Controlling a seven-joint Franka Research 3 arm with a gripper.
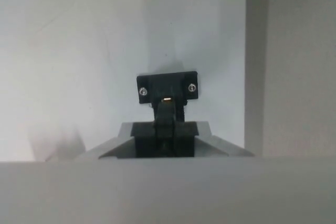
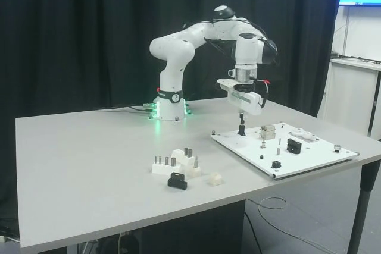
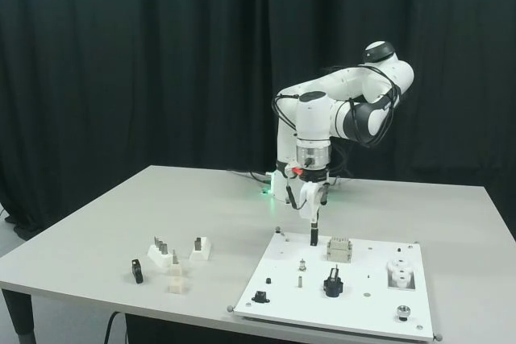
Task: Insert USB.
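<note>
— While the arm bends over the white board (image 2: 309, 154), what does the claw (image 3: 313, 217) carry?

— It is closed on a black USB plug (image 1: 167, 109). In the wrist view the fingers (image 1: 157, 139) stand narrow, pressed on both sides of the plug body, and the plug points down from them.

— Where is the plug compared to the socket?

— In the wrist view its metal tip is in line with the black USB socket (image 1: 167, 87), a small block fixed to the board with two screws. From this view I cannot tell if the tip touches the socket or hangs just above it. In the first room view the plug (image 2: 241, 124) is above the near-left corner area of the board, very low.

— What else lies on the tabletop (image 2: 89, 159)?

— Beside the board there are white holders (image 3: 173, 254) with grey pegs and a small black part (image 3: 137, 271). On the board itself stand a grey connector block (image 3: 340, 249) and a white round part (image 3: 401, 271). A green light (image 2: 156, 110) shines at the arm base.
</note>
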